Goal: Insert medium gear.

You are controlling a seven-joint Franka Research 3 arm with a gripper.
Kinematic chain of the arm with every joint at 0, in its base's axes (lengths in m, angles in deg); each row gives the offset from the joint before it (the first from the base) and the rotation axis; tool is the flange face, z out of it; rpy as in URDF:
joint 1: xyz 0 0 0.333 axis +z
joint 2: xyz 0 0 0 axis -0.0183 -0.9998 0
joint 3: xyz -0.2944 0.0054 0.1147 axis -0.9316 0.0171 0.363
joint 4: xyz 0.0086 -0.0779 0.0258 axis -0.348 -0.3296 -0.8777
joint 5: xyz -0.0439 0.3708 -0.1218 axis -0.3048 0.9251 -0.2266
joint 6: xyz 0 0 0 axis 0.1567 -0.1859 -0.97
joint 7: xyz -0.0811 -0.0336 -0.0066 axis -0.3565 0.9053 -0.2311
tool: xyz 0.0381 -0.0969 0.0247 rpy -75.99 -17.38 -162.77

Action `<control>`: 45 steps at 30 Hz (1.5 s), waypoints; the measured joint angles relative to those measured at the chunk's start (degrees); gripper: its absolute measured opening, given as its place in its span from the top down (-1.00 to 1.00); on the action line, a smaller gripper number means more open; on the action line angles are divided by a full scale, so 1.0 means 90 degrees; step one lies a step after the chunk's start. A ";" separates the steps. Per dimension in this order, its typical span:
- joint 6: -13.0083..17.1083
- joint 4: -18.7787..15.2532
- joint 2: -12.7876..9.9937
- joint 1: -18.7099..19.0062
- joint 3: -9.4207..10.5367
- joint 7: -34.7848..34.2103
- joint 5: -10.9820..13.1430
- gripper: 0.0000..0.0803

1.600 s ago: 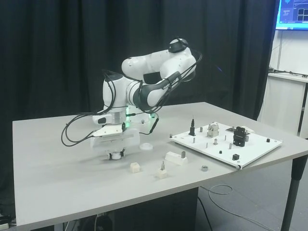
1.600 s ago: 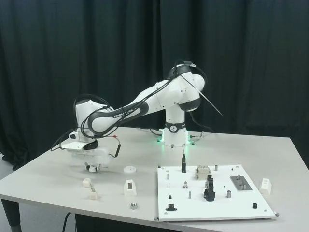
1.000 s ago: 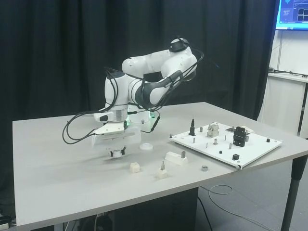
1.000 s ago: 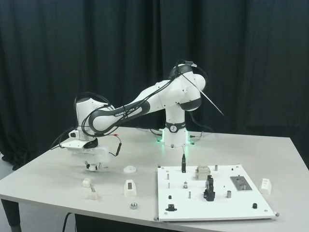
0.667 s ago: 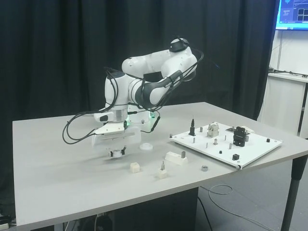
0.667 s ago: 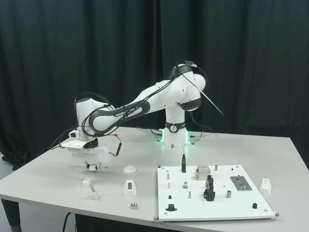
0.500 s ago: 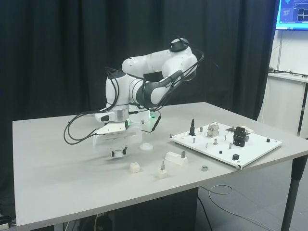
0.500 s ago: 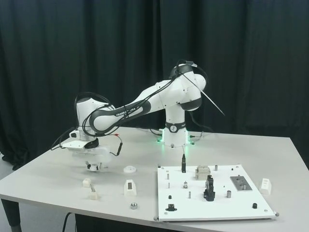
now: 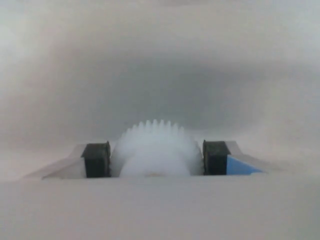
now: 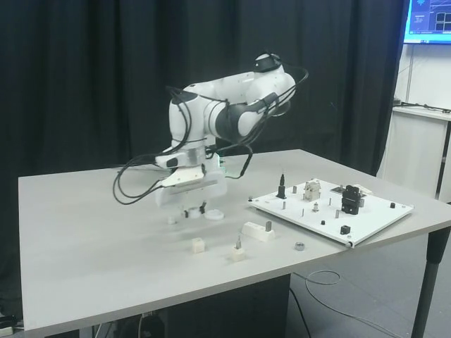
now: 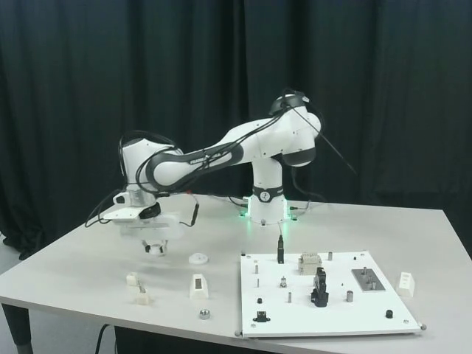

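Observation:
In the wrist view a white toothed gear [image 9: 156,149] sits clamped between two black pads [image 9: 96,160], so my gripper [image 9: 156,160] is shut on it. From the room views the gripper [image 10: 194,210] [image 11: 155,249] hangs a little above the grey table, left of the white assembly board [image 10: 377,217] [image 11: 335,313]. The board carries pegs and small black and grey parts. A second, flat white gear [image 10: 213,215] [image 11: 198,258] lies on the table just beside the gripper, on the board's side.
Two small white blocks [image 10: 198,244] [image 10: 237,252], a longer white block [image 10: 257,231] and a metal nut [image 10: 299,246] lie near the table's front edge. Black cables loop from the wrist. A black curtain hangs behind.
The arm has lifted off the table and swung toward the board, carrying the gear with it. The loose parts on the table have not moved.

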 joint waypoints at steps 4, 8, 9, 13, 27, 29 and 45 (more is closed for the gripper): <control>-0.0314 -0.0001 0.0000 0.0259 -0.0167 -0.0197 0.0001 0.01; -0.0582 -0.0002 0.0000 0.0558 -0.0287 -0.0483 0.0004 0.01; -0.0637 -0.0003 0.0000 0.0635 -0.0311 -0.0558 0.0005 0.01; -0.0847 -0.0014 0.0001 0.0986 -0.0398 -0.0917 0.0004 0.01; -0.1191 -0.0355 0.0065 0.2588 -0.0656 -0.2338 -0.0021 0.01; -0.1193 -0.0409 0.0089 0.2841 -0.0685 -0.2560 -0.0036 0.01; -0.1190 -0.0557 0.0298 0.4774 -0.0973 -0.4589 -0.0209 0.01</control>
